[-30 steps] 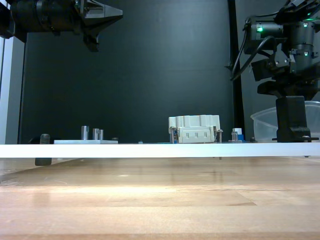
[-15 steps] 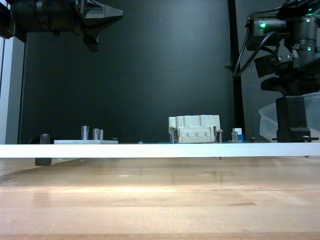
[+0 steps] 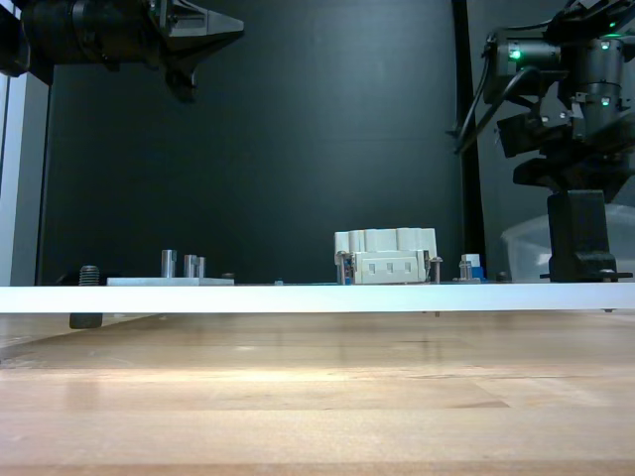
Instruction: Pick the USB connector and install on taskboard
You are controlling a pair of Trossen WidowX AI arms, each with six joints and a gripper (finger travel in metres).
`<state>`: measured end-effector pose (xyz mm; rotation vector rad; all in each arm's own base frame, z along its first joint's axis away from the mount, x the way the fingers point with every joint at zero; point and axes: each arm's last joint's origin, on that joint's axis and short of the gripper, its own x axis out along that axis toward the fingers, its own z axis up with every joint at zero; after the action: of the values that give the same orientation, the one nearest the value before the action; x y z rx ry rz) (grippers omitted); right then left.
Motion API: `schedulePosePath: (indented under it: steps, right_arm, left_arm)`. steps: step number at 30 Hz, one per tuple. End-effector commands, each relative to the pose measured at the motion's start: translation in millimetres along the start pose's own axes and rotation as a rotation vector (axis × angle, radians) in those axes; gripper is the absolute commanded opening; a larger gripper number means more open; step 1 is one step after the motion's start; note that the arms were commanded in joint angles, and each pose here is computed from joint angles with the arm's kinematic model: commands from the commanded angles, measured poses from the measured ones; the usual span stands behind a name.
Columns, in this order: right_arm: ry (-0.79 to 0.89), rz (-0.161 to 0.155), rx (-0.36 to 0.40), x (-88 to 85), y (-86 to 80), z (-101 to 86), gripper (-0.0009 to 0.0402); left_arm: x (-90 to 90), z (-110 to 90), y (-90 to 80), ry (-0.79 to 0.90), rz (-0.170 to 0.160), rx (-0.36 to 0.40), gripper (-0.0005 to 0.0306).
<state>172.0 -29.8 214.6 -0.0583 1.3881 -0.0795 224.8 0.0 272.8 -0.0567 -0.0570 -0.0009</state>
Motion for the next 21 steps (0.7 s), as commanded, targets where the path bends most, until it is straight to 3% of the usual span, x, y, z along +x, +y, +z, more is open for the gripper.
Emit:
schedulePosePath:
  steps: [1,10,21]
  right_arm:
    - [0.003,0.003,0.018,0.0,0.2,-0.2,0.0]
    - [0.009,0.002,0.018,-3.8,0.0,0.0,0.0]
    - [-0.05,0.019,0.062,-38.3,14.9,14.6,0.0]
  left_arm:
    - [0.0,0,0.0,0.0,0.0,0.0,0.0]
    - [0.0,0,0.0,0.0,0.0,0.0,0.0]
    - [0.0,0,0.1,-0.001,0.0,0.0,0.0]
